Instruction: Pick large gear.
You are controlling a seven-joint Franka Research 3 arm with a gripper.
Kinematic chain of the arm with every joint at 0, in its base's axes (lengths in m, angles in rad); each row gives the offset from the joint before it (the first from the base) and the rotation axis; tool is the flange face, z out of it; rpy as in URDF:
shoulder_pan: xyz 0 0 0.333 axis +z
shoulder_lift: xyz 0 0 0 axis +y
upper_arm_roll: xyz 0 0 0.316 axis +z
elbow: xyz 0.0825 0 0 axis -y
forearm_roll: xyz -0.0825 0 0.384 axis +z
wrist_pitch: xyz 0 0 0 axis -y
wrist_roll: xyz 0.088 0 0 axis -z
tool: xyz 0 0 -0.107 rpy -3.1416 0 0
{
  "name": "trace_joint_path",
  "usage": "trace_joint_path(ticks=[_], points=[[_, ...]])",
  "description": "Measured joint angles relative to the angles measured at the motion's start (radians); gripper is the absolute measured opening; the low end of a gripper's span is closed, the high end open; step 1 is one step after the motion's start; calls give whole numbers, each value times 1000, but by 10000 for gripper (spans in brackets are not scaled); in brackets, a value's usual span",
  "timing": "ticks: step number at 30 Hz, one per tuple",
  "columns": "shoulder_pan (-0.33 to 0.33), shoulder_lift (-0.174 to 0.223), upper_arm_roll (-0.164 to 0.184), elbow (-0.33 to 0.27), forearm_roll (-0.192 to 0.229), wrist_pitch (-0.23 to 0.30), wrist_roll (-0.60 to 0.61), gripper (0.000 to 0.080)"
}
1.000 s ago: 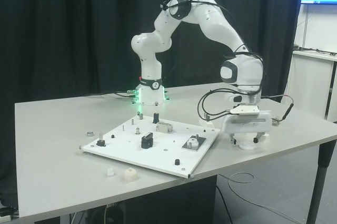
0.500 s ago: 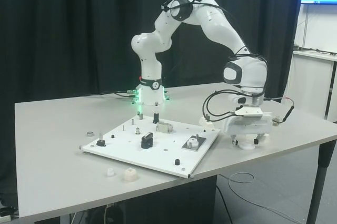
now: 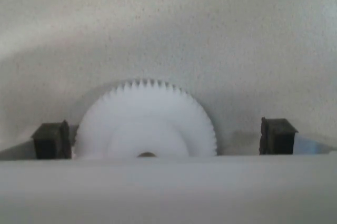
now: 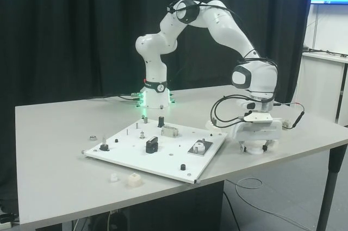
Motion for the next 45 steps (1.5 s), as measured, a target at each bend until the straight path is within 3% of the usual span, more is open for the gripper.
trace_joint_path(ticks=[17, 28, 45], points=[[-60, 18, 49, 49, 19, -42, -35, 800], [-63, 30, 52, 58, 48, -52, -61, 800], [-63, 32, 57, 60, 49, -58, -65, 800]])
